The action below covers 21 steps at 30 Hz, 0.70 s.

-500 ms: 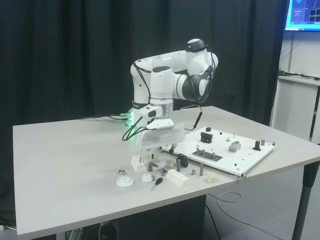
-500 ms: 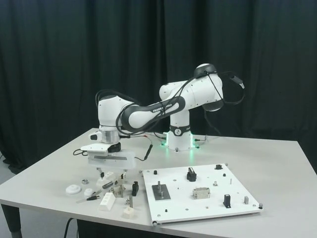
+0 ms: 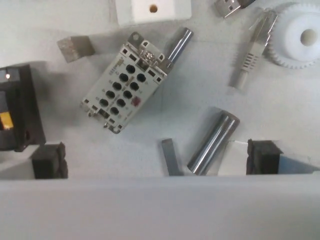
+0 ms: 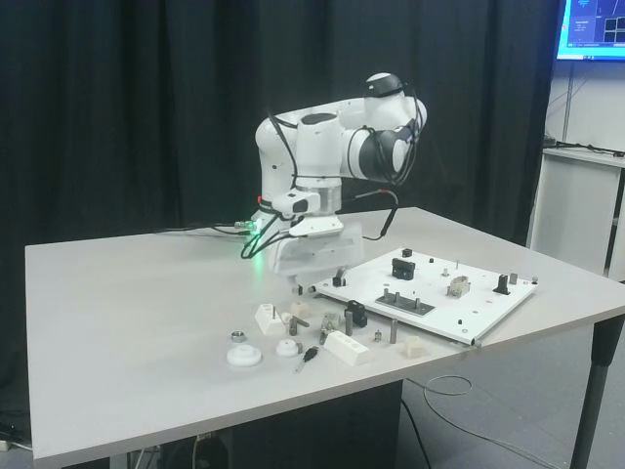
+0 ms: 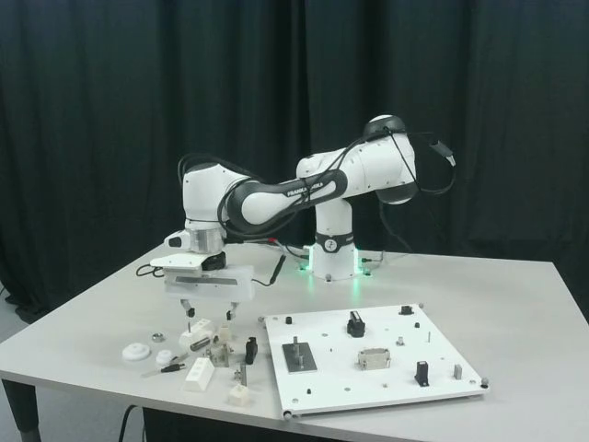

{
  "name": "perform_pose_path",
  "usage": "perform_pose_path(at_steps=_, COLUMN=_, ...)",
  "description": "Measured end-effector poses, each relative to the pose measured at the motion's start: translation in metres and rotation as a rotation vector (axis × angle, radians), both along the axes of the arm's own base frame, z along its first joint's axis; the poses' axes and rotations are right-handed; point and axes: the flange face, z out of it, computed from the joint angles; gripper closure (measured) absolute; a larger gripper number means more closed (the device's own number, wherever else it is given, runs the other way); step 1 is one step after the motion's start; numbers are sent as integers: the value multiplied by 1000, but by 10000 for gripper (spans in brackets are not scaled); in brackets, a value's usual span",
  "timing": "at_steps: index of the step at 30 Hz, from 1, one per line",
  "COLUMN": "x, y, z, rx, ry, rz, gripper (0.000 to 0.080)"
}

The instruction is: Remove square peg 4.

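My gripper (image 3: 156, 159) hangs open above a cluster of loose parts on the grey table, holding nothing. In the wrist view its black fingertips (image 3: 48, 160) stand far apart. On the table between them lie a small grey square peg (image 3: 170, 156) and a shiny metal cylinder (image 3: 212, 142). A second grey square piece (image 3: 75, 48) lies farther off beside a grey multi-hole connector (image 3: 125, 82). In the room views the gripper (image 4: 317, 285) (image 5: 209, 313) hovers clear above the parts, just off the white board (image 4: 488, 303) (image 5: 368, 387).
Around the pegs lie a white gear (image 3: 302, 35), a cable plug (image 3: 250, 50), a white block (image 3: 152, 9) and a black block (image 3: 15, 107). The board carries several upright pegs and fittings (image 5: 354, 324). A green light (image 5: 308, 269) glows at the arm's base.
The gripper has risen from just above the loose parts to a higher position, its fingers still apart and holding nothing. The parts on the table have not moved.
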Motion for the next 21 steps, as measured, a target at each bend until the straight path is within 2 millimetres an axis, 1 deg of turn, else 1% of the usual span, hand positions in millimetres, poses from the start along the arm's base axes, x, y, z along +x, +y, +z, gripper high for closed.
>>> perform_pose_path(at_steps=8, x=0, y=3, z=7, rx=-7, ry=2, rz=2, gripper=3)
perform_pose_path(at_steps=21, x=1, y=5, z=8, rx=-9, ry=1, rz=-5, gripper=3)
